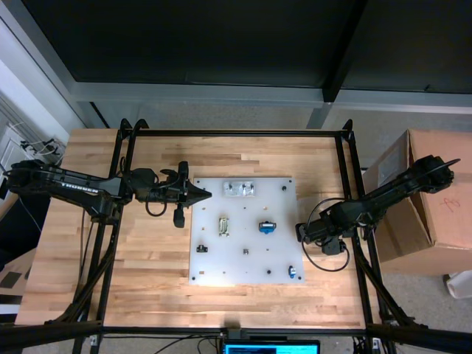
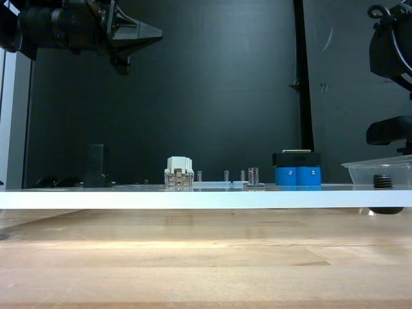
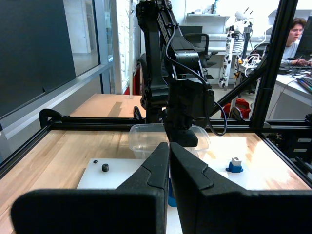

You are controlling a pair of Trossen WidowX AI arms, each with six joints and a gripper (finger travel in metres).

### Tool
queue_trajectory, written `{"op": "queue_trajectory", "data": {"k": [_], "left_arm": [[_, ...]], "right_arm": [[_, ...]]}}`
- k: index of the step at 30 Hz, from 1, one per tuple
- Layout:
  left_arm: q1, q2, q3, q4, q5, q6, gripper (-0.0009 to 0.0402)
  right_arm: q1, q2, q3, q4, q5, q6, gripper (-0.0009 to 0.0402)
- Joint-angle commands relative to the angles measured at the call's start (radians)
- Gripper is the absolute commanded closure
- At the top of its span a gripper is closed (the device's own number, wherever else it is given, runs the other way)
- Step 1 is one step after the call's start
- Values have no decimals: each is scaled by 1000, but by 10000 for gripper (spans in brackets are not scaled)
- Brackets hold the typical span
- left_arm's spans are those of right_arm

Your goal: Pick the M12 nut and place it on its threads and fasten

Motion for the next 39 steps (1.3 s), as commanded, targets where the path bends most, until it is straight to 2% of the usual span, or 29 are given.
{"op": "queue_trajectory", "data": {"k": [1, 11, 17, 22, 25, 29, 39], "left_arm": [[0, 0, 0, 0, 0, 0, 393], [0, 0, 0, 0, 0, 0, 393], [0, 0, 0, 0, 0, 0, 393], [0, 0, 0, 0, 0, 0, 393], [0, 0, 0, 0, 0, 0, 393], [0, 0, 0, 0, 0, 0, 393], [0, 0, 0, 0, 0, 0, 393]], "right_arm": [[0, 0, 0, 2, -1, 1, 286], [1, -13, 5, -1, -4, 6, 357], [2, -29, 48, -51, -10, 12, 371], [1, -37, 155, -162, -11, 56, 374], [1, -33, 234, -199, -39, 184, 373], [4, -24, 321, -267, -88, 223, 373], [69, 93, 473, -357, -26, 299, 374]]}}
